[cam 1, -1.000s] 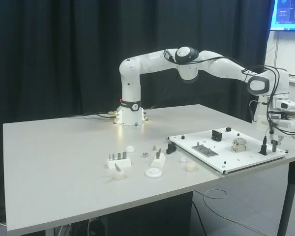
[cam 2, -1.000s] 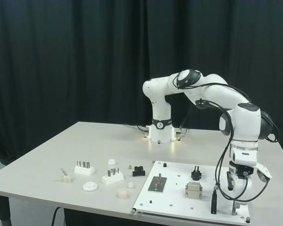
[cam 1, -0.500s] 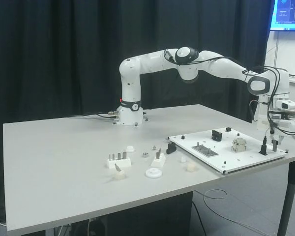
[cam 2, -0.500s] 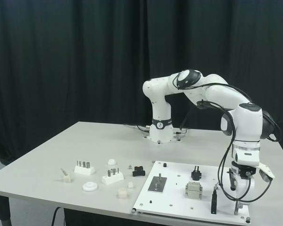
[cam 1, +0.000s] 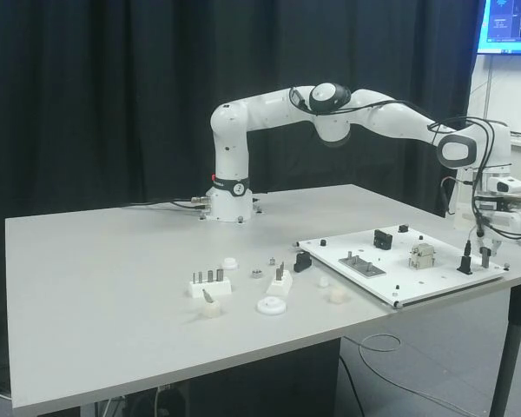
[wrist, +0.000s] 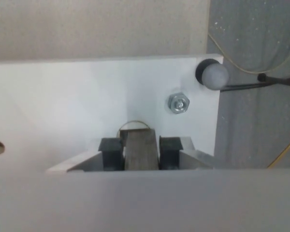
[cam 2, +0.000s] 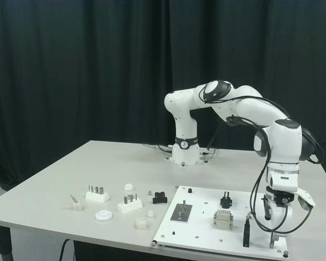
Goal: Insert square peg 4.
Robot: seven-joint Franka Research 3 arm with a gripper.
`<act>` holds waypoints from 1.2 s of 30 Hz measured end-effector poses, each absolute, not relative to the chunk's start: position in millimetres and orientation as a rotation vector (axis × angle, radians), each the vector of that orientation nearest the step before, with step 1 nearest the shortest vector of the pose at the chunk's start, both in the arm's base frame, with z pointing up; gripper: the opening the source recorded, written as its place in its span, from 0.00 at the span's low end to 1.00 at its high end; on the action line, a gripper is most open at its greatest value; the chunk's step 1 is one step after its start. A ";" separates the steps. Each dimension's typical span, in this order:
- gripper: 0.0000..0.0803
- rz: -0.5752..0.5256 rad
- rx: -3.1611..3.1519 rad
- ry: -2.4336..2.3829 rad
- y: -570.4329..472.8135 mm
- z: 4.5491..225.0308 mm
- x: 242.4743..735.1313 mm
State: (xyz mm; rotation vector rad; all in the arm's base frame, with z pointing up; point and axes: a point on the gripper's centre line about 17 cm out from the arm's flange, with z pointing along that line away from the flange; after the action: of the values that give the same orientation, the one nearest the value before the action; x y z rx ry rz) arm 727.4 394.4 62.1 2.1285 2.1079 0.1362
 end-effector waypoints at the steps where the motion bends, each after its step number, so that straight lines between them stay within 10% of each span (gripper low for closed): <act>1: 0.19 0.137 2.133 2.102 393.8 62.1 727.9; 36: 0.19 0.096 2.061 2.096 400.5 60.8 722.3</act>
State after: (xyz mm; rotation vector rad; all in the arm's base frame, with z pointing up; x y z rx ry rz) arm 722.3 400.5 60.8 2.0614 2.0963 0.0960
